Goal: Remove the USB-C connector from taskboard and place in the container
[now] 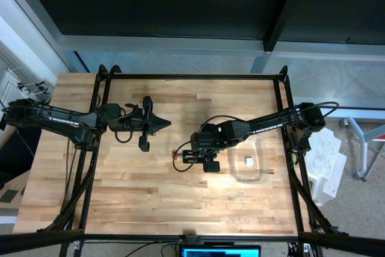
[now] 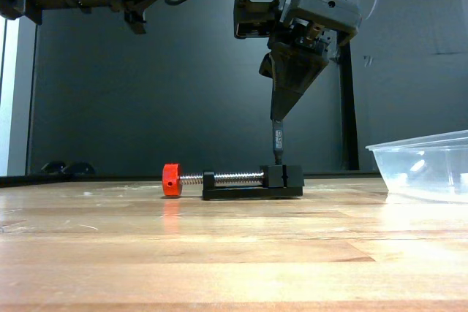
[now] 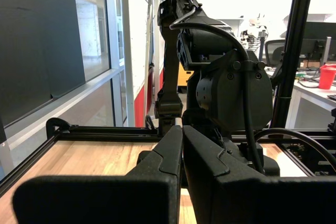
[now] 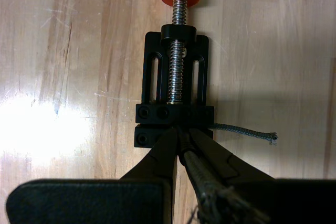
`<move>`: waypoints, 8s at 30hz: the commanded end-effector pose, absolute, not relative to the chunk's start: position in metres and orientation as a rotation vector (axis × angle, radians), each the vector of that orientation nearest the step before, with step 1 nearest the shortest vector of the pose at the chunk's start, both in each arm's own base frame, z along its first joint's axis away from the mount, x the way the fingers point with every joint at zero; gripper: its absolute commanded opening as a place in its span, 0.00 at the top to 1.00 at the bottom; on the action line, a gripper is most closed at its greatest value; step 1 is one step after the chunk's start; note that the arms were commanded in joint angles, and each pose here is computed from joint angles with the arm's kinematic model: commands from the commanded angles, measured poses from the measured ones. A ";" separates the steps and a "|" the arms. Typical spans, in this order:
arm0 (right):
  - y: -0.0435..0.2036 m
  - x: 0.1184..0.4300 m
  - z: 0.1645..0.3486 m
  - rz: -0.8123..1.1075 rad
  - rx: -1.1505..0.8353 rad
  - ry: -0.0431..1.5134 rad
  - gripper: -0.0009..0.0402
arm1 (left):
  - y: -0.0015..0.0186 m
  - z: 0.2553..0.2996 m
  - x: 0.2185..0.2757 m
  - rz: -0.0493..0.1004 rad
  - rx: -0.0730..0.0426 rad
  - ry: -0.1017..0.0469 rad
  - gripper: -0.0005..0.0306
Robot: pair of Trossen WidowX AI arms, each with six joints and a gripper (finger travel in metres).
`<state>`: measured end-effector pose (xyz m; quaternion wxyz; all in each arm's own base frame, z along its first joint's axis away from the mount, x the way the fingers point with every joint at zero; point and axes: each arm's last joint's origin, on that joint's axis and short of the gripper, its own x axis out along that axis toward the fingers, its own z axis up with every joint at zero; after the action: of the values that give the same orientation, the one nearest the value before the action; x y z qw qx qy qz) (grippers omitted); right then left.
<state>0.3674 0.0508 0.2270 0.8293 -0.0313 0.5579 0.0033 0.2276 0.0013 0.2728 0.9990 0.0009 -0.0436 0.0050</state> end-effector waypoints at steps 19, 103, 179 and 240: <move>0.050 0.360 0.245 0.010 -0.068 1.147 0.97 | 0.0013 0.2727 0.2276 0.010 0.002 -0.087 0.98; 0.044 0.192 0.197 0.004 -0.068 1.350 0.76 | 0.0013 0.2725 0.2277 0.010 0.002 -0.084 0.98; -0.011 0.244 0.290 -0.028 0.081 -0.014 0.98 | 0.0013 0.2725 0.2277 0.010 0.002 -0.084 0.98; -0.005 0.243 0.286 -0.018 0.061 -0.016 0.98 | 0.0013 0.2726 0.2276 0.010 0.002 -0.085 0.98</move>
<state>0.2434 -0.0047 0.2862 0.9995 0.0307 -0.0084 -0.0087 0.2276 0.0013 0.2726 0.9991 0.0011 -0.0424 0.0050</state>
